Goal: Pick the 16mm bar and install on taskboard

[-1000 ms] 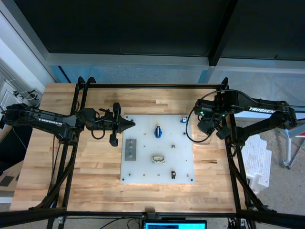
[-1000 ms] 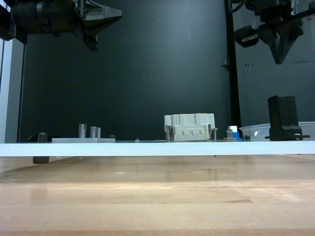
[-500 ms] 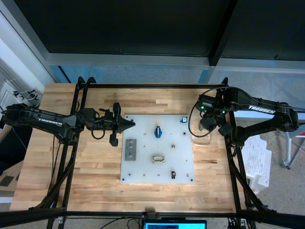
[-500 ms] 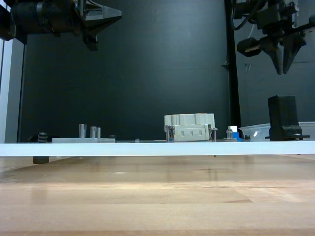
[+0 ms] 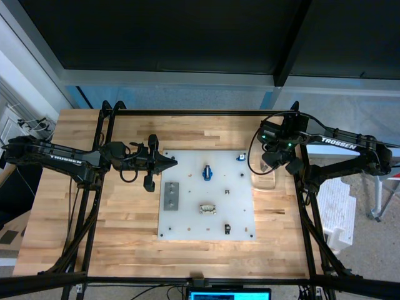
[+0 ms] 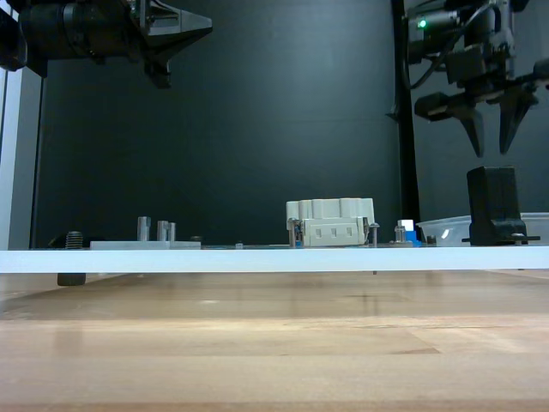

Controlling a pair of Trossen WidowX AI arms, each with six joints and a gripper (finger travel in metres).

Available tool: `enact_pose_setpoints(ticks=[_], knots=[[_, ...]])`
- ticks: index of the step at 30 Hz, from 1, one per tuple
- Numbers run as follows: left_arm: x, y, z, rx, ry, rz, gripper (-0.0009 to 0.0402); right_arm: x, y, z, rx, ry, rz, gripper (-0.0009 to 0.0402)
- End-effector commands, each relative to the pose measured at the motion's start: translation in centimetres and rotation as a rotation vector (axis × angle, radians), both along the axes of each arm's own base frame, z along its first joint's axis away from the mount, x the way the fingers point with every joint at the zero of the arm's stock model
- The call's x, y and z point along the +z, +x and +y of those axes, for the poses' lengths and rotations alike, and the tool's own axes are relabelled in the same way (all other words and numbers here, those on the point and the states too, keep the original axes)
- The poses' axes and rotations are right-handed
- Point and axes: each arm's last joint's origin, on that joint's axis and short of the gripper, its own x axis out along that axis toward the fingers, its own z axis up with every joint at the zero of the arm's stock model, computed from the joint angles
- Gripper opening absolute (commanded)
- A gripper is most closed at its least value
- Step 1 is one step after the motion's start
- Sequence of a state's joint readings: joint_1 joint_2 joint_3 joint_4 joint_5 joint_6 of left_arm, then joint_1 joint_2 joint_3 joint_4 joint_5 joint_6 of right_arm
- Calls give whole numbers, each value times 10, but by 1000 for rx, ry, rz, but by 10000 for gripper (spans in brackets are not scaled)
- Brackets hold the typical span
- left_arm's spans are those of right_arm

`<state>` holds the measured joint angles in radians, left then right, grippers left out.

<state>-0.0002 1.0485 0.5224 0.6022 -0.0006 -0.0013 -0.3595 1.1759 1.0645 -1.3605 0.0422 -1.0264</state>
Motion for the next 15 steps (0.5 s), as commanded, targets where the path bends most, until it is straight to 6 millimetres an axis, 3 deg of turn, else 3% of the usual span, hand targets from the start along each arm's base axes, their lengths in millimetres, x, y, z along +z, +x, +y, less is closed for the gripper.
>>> enact_pose_setpoints(ticks=[1, 15], knots=[[0, 0, 0, 0, 0, 0, 0, -11, 0, -1, -2, -3, -2, 125], [0, 0, 0, 0, 0, 0, 0, -48, -3, -2, 37, -14, -16, 180]])
